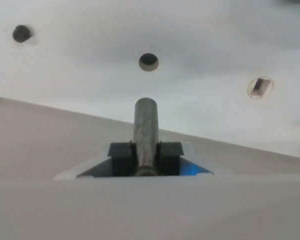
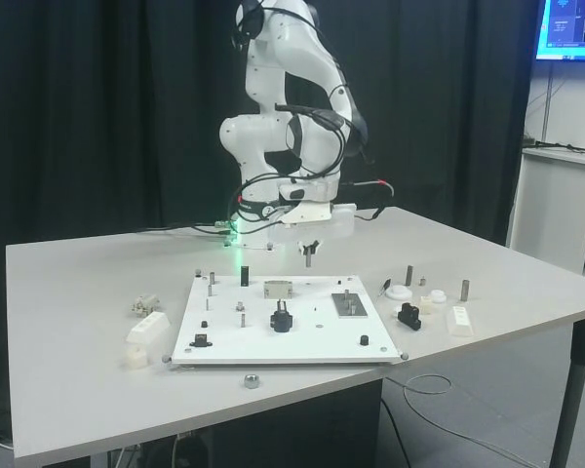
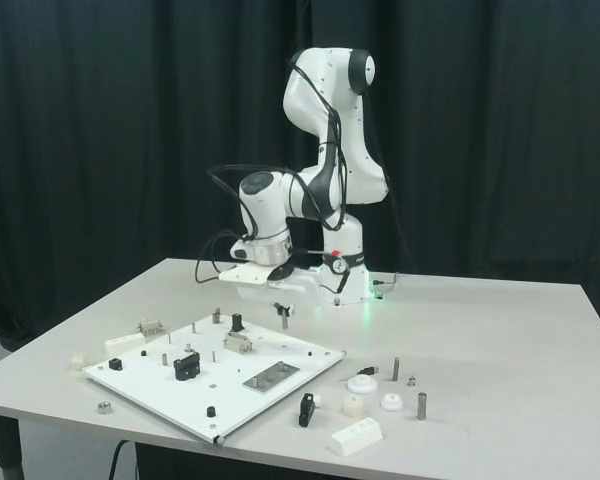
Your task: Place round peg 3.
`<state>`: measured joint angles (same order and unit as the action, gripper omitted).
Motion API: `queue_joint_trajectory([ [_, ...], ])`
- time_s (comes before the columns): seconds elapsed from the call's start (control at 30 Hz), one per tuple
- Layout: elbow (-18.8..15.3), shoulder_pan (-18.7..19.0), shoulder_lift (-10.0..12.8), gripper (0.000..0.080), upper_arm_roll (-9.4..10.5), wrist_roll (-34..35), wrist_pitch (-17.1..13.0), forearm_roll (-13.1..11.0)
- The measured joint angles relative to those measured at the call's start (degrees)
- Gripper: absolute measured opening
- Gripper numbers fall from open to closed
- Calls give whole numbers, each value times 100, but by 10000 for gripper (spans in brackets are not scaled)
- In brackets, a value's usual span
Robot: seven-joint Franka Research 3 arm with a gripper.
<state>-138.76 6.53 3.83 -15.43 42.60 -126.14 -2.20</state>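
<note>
Above white board, jaws gripping peg

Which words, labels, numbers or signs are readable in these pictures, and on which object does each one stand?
No text can be read in any view.
Screen on the wall at the edge of the first room view: it shows some marks, too small to read.
White board, the peg held in the gripper, and the loose parts on the table: no lettering visible.
</note>
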Motion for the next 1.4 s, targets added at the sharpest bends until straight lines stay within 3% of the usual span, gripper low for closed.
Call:
queue_joint_trajectory([
  [0.33, -1, 0, -160, 111, 0, 42, 67, 43],
  [1.4, -1, 9, -184, 111, 0, 43, 19, 65],
])
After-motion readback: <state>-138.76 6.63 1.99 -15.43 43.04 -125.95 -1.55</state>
